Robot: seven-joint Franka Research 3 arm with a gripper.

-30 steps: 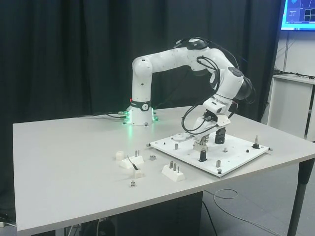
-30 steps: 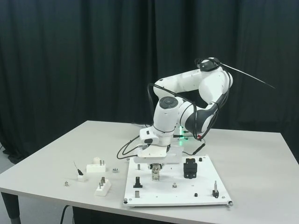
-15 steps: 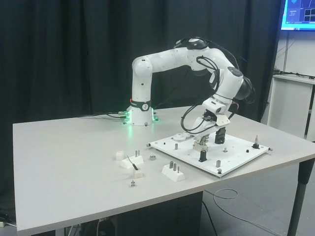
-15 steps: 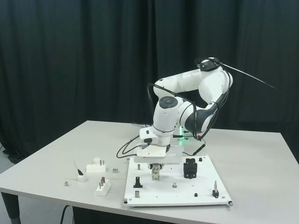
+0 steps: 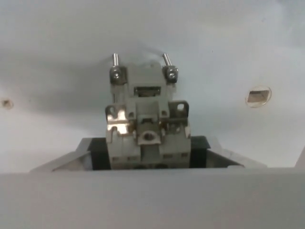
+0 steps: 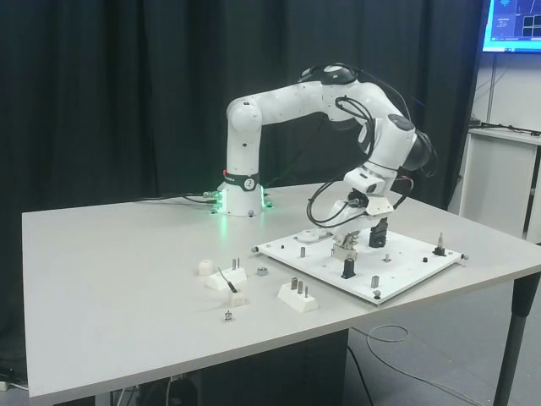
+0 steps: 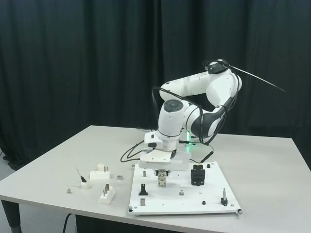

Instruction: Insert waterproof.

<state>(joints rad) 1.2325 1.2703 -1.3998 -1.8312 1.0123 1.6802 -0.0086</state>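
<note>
Black curtains back the grey table (image 6: 110,254) where my gripper (image 7: 162,175) hangs over the white board (image 7: 214,201), above the waterproof connector (image 5: 147,125) standing on it, though whether my claw clamps it I cannot tell.

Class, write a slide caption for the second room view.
White arm poised with its claw over the white board on a grey table.

One white arm (image 7: 194,94) on one grey table (image 7: 272,165). One white board (image 7: 214,201) bears two black parts (image 7: 197,174) and several small pegs, too small to count surely. Left of it on the table stand four small white blocks (image 7: 106,194). One connector (image 5: 147,119) with two screws (image 5: 116,71)
</note>
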